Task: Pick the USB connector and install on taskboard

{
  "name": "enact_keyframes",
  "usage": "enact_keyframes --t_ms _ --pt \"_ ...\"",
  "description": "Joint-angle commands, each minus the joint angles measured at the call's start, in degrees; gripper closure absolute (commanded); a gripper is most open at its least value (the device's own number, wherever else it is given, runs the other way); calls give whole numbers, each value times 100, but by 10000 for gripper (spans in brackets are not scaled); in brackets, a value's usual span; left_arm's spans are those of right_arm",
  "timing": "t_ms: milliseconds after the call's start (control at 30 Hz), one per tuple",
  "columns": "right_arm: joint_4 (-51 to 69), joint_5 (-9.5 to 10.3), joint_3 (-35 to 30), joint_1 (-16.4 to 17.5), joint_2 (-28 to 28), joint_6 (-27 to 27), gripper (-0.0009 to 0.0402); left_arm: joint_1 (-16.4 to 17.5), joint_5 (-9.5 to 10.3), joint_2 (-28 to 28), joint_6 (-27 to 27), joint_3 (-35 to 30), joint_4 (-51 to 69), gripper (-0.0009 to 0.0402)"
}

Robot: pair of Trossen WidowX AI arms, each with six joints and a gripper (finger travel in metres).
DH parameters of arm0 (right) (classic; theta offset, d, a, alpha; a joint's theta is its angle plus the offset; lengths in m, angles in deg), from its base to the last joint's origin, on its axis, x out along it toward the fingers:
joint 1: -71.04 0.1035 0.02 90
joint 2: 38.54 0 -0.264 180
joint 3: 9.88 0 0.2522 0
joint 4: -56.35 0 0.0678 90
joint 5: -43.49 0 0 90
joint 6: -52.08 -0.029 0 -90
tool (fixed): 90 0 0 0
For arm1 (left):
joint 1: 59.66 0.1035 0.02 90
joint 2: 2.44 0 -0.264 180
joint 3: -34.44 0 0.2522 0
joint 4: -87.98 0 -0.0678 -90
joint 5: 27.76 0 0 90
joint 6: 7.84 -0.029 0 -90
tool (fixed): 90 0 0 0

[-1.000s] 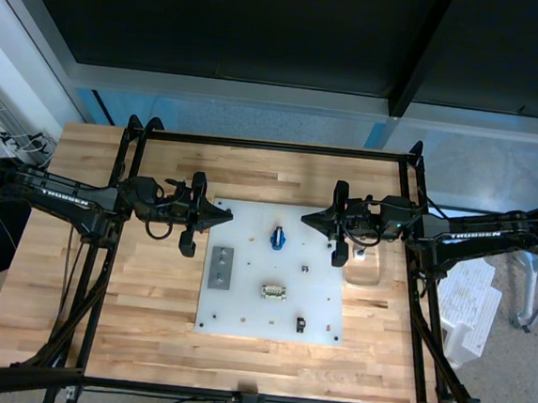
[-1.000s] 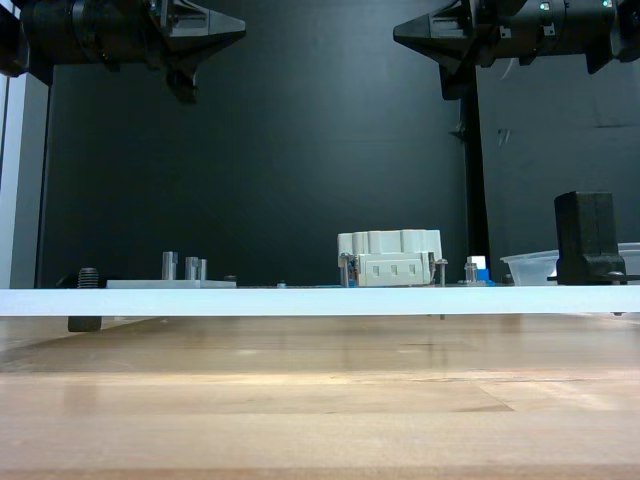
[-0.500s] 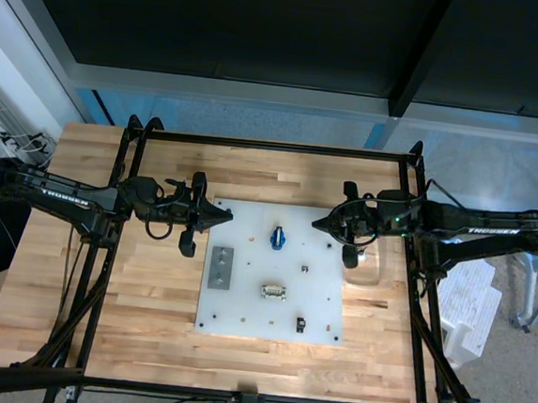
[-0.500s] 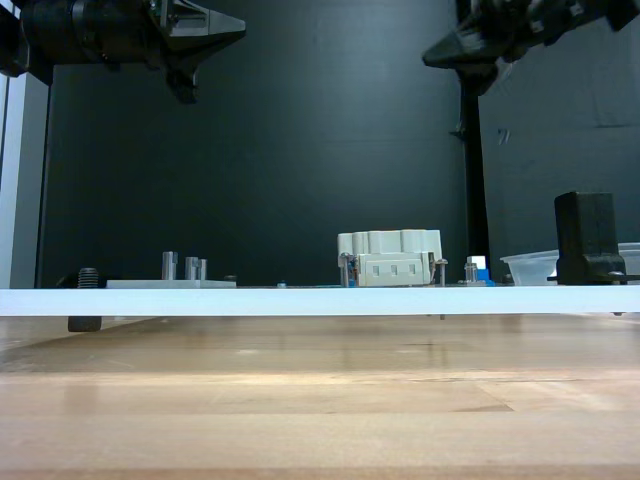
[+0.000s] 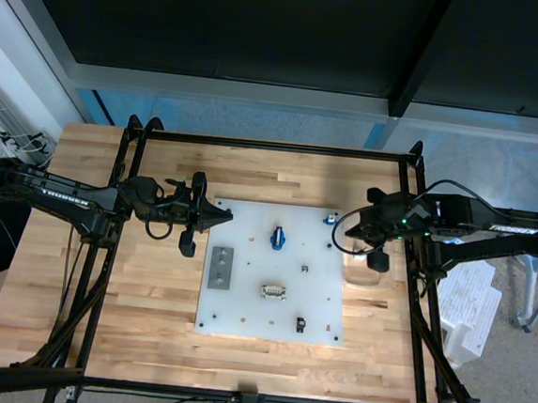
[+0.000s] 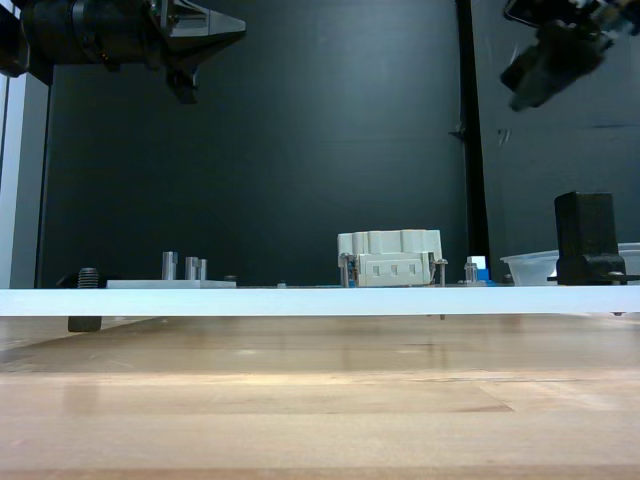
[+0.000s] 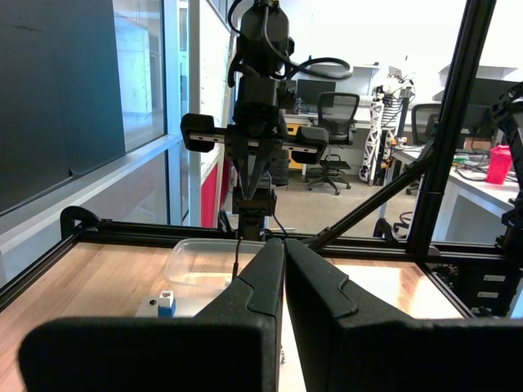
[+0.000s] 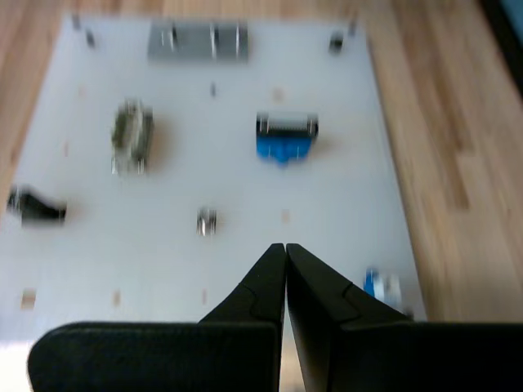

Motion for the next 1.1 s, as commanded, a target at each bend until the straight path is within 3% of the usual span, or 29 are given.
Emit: enact_keyframes --t_ms 33,367,667,767,1100 --pt "619 -15 -103 7 103 -4 393 2 -2 0 0 2 0 393" --pt "2046 -22 -98 13 391 15 393 2 -2 0 0 2 0 393" --pt "2321 -72 234 20 328 380 391 0 -2 -2 0 2 0 393" --pt "2420 -315 439 22 190 509 378 0 -2 -2 0 2 0 393" --pt "2374 -313 608 24 -313 507 314 0 -2 0 0 2 0 393"
